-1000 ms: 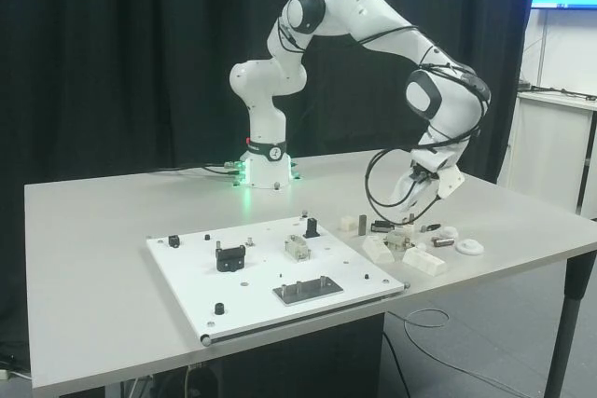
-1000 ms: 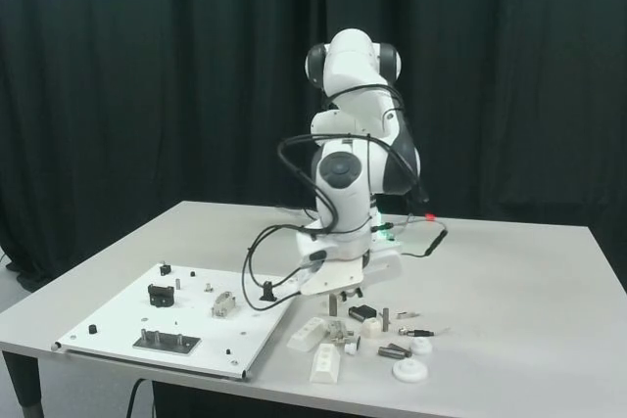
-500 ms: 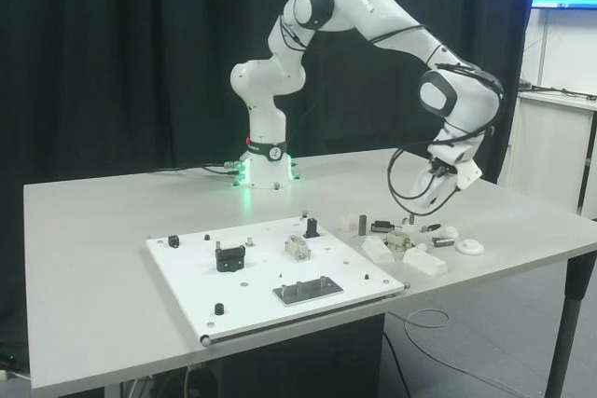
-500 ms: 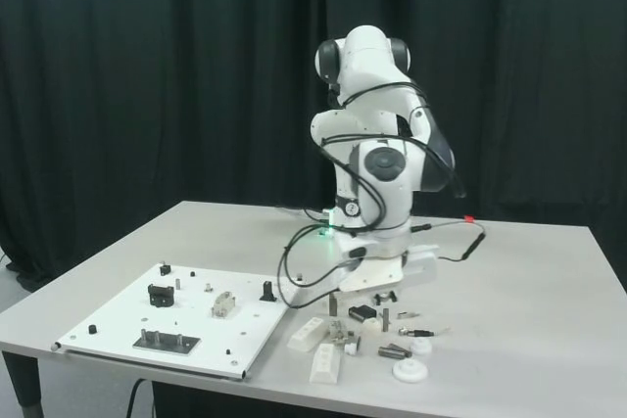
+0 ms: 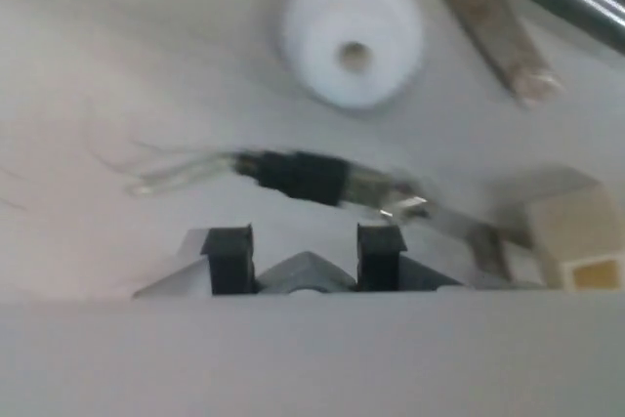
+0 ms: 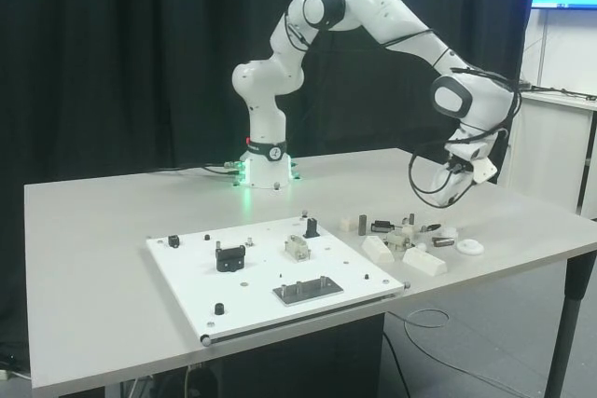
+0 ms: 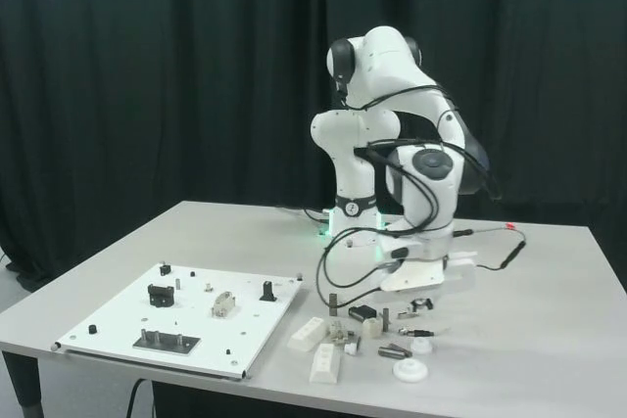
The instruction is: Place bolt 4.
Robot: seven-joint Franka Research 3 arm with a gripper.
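The pincer (image 5: 305, 259), fingers apart and empty, hovers above a bolt (image 5: 303, 178) lying flat on the grey surface (image 5: 117, 65), its long axis across the finger gap.

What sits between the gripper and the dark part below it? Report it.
Nothing visible does. The gripper hangs open above the dark part. The white gear lies apart, beyond it. Whether this part is bolt 4 cannot be told.

White arm (image 6: 392, 16) arched high from base at frame centre, reaching to right of frame, wrist bent down, gripper (image 5: 304, 241) low over table, fingers (image 5: 229, 256) parted, empty.
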